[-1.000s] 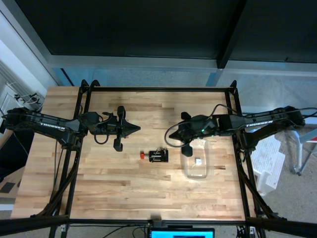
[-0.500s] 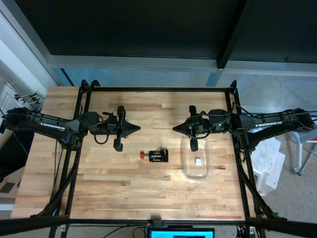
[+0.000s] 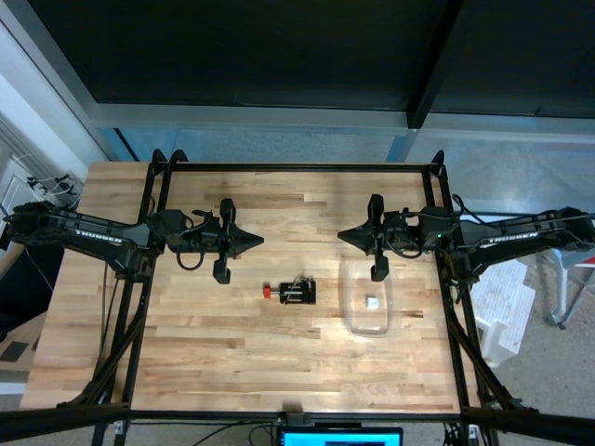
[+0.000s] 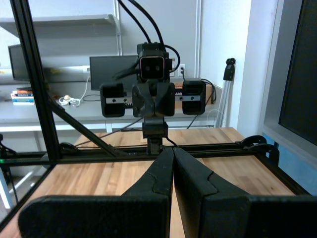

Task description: Pick the RCA connector and install on taskboard

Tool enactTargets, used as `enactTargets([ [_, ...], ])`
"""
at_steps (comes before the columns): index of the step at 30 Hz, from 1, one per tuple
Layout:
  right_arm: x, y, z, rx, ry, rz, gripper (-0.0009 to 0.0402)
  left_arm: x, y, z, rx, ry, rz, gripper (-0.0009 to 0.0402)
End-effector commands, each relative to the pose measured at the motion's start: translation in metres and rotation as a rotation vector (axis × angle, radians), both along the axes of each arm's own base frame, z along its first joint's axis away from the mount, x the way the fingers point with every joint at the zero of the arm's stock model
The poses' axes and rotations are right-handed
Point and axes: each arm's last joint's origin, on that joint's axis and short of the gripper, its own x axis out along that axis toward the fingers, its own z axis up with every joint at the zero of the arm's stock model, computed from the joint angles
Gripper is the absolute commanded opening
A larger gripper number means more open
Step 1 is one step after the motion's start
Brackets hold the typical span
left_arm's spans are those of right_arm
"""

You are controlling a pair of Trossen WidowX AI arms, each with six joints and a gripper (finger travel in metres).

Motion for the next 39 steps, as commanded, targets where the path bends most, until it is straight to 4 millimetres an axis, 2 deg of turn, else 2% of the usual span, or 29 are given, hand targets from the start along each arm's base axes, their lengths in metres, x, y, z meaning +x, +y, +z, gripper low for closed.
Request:
enactTargets([
  [1,-0.0037,-0.0001,-0.0041,-0.016,0.004,-0.001,0.0000,0.0000,0.0001,0.0000,0.000,0.000,0.000,0.0000],
  [8,-0.0049,-0.0002,-0.0117,-0.013,0.022,-0.002,0.0000,0.0000,0.0000,0.0000,0.000,0.000,0.000,0.0000],
  [39,-0.0049,-0.0001,-0.0113,0.012,0.021,0.000,0.0000,0.0000,0.0000,0.0000,0.000,0.000,0.000,0.0000],
])
